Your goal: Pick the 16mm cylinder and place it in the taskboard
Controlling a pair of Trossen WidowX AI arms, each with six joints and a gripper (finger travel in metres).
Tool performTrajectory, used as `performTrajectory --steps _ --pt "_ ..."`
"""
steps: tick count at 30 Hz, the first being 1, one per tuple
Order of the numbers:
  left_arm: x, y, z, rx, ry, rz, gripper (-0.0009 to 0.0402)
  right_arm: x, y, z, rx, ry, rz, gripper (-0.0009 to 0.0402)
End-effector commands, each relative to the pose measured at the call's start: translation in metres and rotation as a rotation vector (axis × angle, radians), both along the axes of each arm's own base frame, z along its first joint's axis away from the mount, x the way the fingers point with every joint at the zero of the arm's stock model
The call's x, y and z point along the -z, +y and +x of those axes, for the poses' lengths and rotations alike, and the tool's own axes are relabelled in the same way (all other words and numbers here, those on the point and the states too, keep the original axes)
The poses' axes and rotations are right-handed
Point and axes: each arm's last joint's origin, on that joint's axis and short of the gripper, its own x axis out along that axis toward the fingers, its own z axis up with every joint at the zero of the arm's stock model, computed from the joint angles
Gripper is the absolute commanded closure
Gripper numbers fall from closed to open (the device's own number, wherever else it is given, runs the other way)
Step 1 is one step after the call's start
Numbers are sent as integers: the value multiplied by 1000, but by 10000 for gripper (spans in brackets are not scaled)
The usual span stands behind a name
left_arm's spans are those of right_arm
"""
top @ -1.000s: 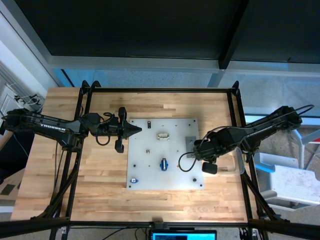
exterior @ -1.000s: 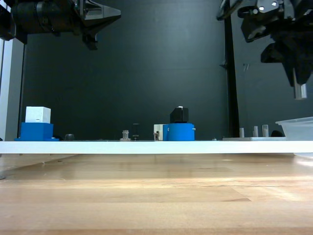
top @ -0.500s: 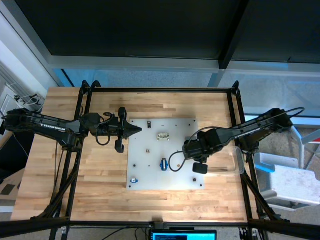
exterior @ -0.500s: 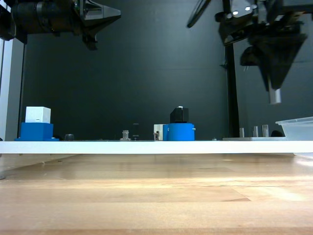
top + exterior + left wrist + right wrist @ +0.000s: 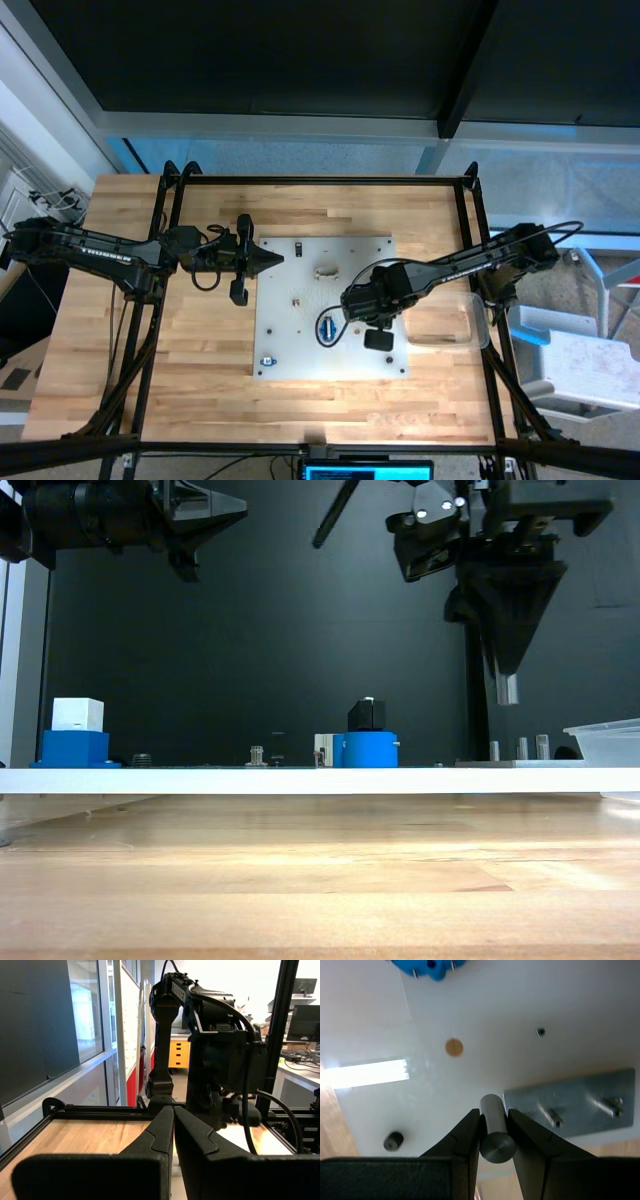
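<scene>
**Cylinder held upright above the taskboard**

Item: 16mm cylinder (image 5: 507, 689), long axis vertical. Its lower end points at the taskboard (image 5: 300, 778) without touching it, over the board's right half.

Holder: right gripper (image 5: 507, 672), fingers clamped on the cylinder's upper part and aimed straight down. Its arm reaches in from beyond the board's right edge.

Left gripper (image 5: 173, 1110): fingers pressed together, holding nothing. It lies level, high over the board's left edge.
</scene>
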Motion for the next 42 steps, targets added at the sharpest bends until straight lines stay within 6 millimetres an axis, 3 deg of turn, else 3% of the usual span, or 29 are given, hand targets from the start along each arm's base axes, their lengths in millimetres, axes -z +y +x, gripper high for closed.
performTrajectory --steps 1,25,42 --pt "0 0 0 0 0 0 393 3 2 7 -10 -4 7 380" --pt "0 0 0 0 0 0 393 28 10 30 -7 -14 60 380" --pt "0 0 0 0 0 0 393 35 10 35 -7 -16 56 380"
